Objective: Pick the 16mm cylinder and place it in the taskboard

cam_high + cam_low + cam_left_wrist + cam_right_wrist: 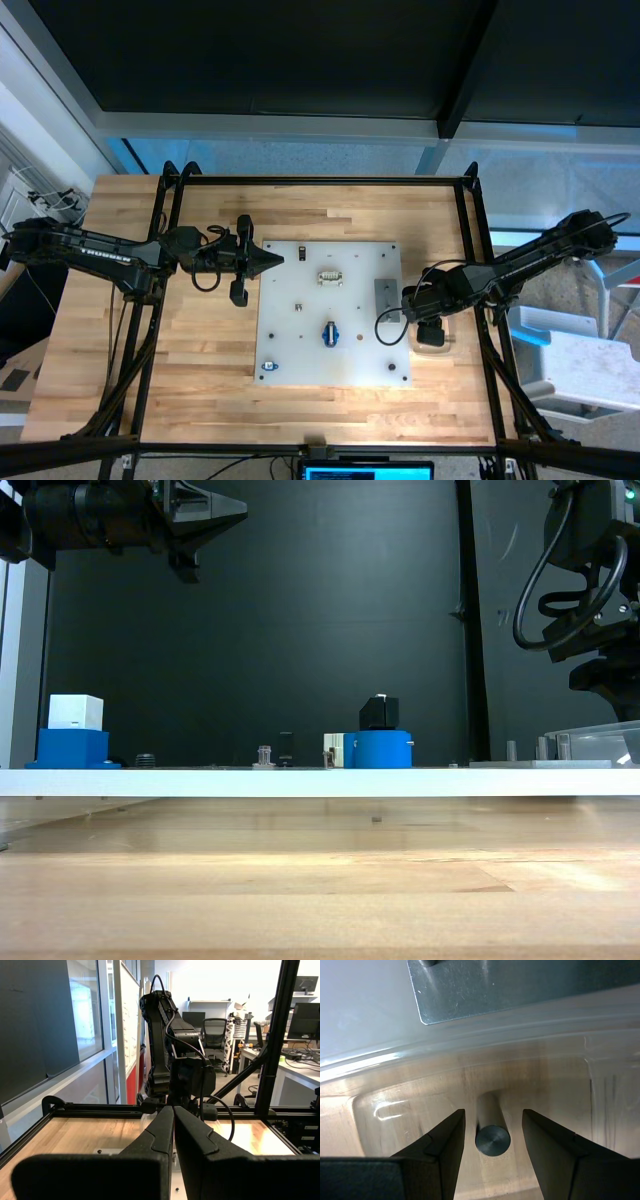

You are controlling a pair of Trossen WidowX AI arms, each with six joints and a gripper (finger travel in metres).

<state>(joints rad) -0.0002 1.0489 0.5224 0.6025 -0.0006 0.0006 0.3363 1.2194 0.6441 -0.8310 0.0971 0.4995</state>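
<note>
Right wrist view is showing the right pincer [493,1116] spread, its two fingers flanking the 16mm cylinder [492,1140] with a gap on either side; nothing is being pinched. The cylinder is sitting inside the clear tray [375,1067], just beside the taskboard [300,340] on the surface [200,390], and not on the board.

Assessment: the task is standing at the grasp stage. The approach is looking done. Closing, lifting, carrying across and seating the peg in a hole of the board are all outstanding. The left pincer [275,259] is hanging above the board's left edge, fingers pressed together and holding nothing, and is playing no part.

Condition of the part: it is showing as a short, dull silvery-grey peg, its flat round end face pointing toward the camera, smooth and clean. It appears to be leaning or lying rather than standing upright, though the tray's glare is making that hard to confirm. The grey block [520,990] is lying beyond the tray's rim.
</note>
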